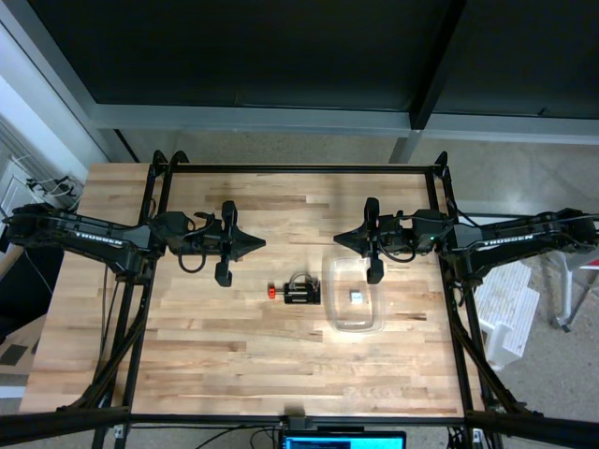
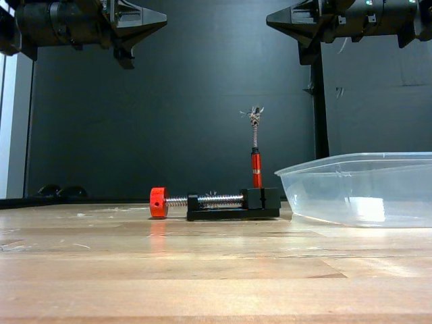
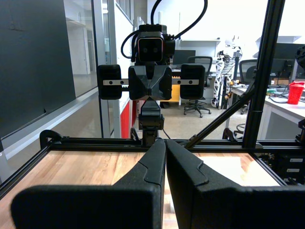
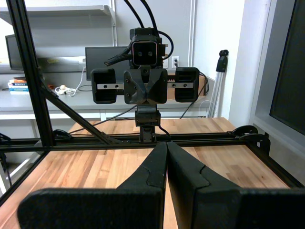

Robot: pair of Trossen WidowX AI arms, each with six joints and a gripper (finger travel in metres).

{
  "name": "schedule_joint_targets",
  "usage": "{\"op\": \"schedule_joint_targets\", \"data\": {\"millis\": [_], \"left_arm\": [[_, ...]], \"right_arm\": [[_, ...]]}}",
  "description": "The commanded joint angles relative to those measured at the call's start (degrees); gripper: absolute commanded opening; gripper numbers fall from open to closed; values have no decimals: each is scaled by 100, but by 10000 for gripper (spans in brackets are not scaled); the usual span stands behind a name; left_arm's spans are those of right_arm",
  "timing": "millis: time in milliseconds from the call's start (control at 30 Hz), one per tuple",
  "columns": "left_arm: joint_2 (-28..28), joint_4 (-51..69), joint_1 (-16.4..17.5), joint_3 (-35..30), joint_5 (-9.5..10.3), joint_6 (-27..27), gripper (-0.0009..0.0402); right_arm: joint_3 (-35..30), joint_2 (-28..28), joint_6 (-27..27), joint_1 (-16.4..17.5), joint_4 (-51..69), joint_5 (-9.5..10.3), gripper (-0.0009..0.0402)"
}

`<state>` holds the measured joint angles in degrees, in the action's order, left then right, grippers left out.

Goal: Remove the RCA connector from the receptacle and place in the container

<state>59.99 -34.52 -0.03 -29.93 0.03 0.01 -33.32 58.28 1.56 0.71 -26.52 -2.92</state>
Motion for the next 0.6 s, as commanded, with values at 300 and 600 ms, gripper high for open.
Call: {"op": "schedule_joint_targets", "data": {"millis": [300, 600], "left_arm": [[2, -2, 4, -2, 0, 0, 0], [2, -2, 2, -2, 0, 0, 0]], "right_arm": [[-2, 0, 2, 7, 0, 0, 0], [-2, 0, 63, 9, 2, 2, 0]]}}
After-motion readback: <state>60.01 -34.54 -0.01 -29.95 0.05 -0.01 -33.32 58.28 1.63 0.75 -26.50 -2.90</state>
